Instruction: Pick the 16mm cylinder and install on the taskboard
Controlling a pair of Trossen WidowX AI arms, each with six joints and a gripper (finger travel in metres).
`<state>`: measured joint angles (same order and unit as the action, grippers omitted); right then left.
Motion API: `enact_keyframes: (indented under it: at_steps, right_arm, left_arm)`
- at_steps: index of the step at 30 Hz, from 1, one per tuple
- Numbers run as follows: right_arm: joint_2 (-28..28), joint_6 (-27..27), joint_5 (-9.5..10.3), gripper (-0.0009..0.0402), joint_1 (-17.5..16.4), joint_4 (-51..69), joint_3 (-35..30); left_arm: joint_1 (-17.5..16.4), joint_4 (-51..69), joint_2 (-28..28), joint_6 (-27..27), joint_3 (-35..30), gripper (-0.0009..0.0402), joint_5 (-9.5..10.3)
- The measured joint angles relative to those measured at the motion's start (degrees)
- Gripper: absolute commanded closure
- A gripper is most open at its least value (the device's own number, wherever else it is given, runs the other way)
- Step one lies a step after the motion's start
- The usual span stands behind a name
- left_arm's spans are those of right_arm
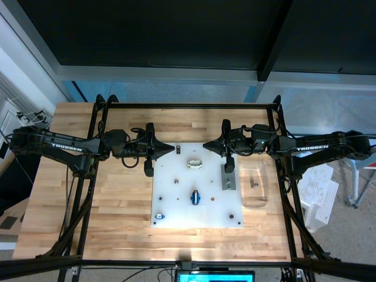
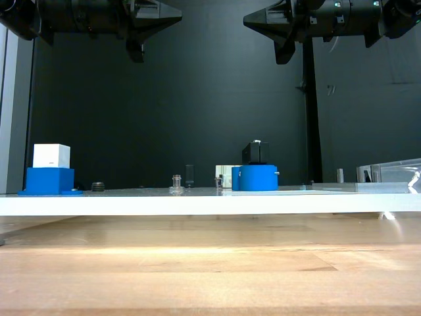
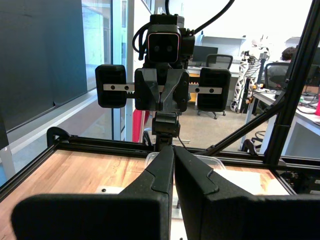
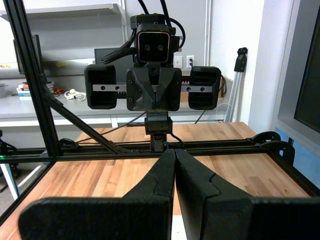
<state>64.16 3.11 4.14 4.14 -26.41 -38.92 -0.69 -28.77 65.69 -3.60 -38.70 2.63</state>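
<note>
The white taskboard [image 1: 176, 202] lies in the middle of the wooden table, and the low view shows its front edge [image 2: 210, 203]. The 16mm cylinder [image 1: 254, 183] is a tiny silvery peg standing in the clear tray [image 1: 261, 197] just right of the board; it also shows as a small peg [image 2: 340, 174] in the low view. My left gripper [image 1: 174, 147] hovers shut and empty over the board's far left corner. My right gripper [image 1: 204, 144] hovers shut and empty over the far edge, pointing at the left one. Both wrist views show closed fingertips [image 3: 173, 148] [image 4: 175, 151].
On the board are a grey metal block [image 1: 228, 179], a blue knob-like part [image 1: 194, 197], a beige connector [image 1: 194, 163] and a small blue-and-white piece [image 1: 158, 217]. A black frame [image 1: 188, 106] surrounds the table. Both arms hang high above the board [image 2: 151, 13] [image 2: 283, 20].
</note>
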Motion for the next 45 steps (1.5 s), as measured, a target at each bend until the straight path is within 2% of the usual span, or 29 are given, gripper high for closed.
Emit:
enact_keyframes:
  at_steps: [1,2,3,5,45]
  right_arm:
    - [0.0,0.0,0.02,0.0393,0.0,0.0,0.0]
    - [0.0,0.0,0.02,0.0393,0.0,0.0,0.0]
    - [0.0,0.0,0.00,0.0393,0.0,0.0,0.0]
    - [0.0,-0.1,0.00,0.0393,0.0,0.0,0.0]
    - [0.0,-0.2,0.00,0.0393,0.0,0.0,0.0]
  left_arm:
    - [0.1,0.0,0.0,0.0,0.0,0.0393,-0.66]
    - [0.0,0.0,0.0,0.0,0.0,0.0393,-3.87]
    - [0.0,0.0,0.0,0.0,0.0,0.0393,-5.31]
    - [0.1,0.0,0.0,0.0,0.0,0.0393,-6.19]
    - [0.0,0.0,0.0,0.0,0.0,0.0393,-6.05]
